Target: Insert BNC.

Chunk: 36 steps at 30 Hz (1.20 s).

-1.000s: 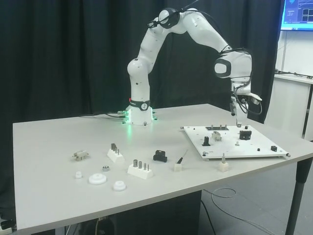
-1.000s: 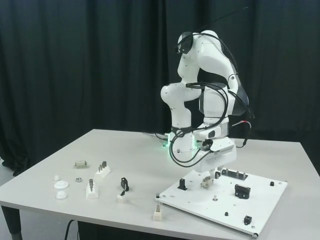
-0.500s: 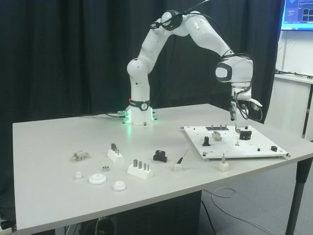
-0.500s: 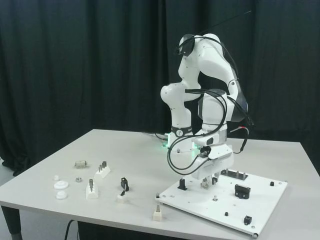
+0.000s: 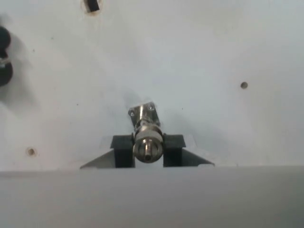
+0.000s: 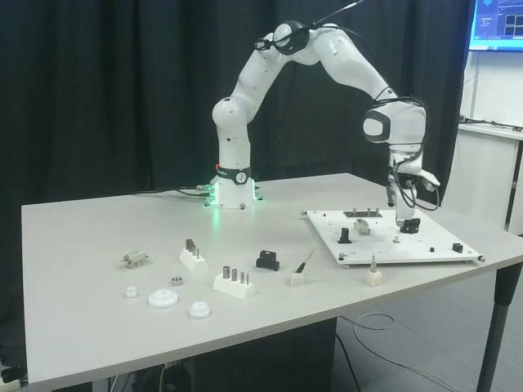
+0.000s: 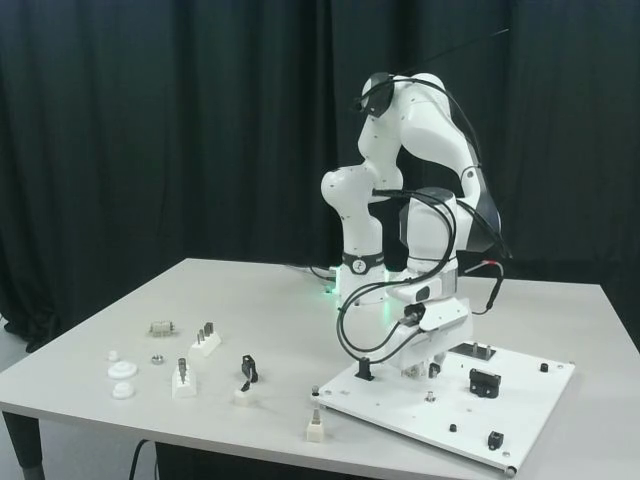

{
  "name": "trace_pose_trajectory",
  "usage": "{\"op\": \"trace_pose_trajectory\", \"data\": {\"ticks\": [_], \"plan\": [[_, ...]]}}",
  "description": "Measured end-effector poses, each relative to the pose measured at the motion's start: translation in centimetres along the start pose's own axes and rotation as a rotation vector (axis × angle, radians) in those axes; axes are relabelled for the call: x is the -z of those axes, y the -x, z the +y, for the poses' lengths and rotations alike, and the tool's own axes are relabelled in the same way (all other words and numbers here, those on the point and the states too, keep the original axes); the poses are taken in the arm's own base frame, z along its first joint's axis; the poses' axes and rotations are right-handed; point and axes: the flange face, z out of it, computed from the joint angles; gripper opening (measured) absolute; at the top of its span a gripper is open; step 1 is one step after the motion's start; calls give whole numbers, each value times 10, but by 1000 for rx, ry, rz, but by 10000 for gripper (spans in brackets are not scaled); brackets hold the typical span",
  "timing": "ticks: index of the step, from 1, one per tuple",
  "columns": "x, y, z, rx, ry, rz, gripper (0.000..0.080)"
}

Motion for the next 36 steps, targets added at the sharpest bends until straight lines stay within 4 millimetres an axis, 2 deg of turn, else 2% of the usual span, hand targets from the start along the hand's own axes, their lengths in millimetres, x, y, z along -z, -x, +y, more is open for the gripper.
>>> {"op": "trace_pose_trajectory", "data": {"ticks": [20, 36], "plan": [[-10, -3, 9, -26, -36, -38, 124], [-21, -2, 4, -1, -34, -55, 124]]}}
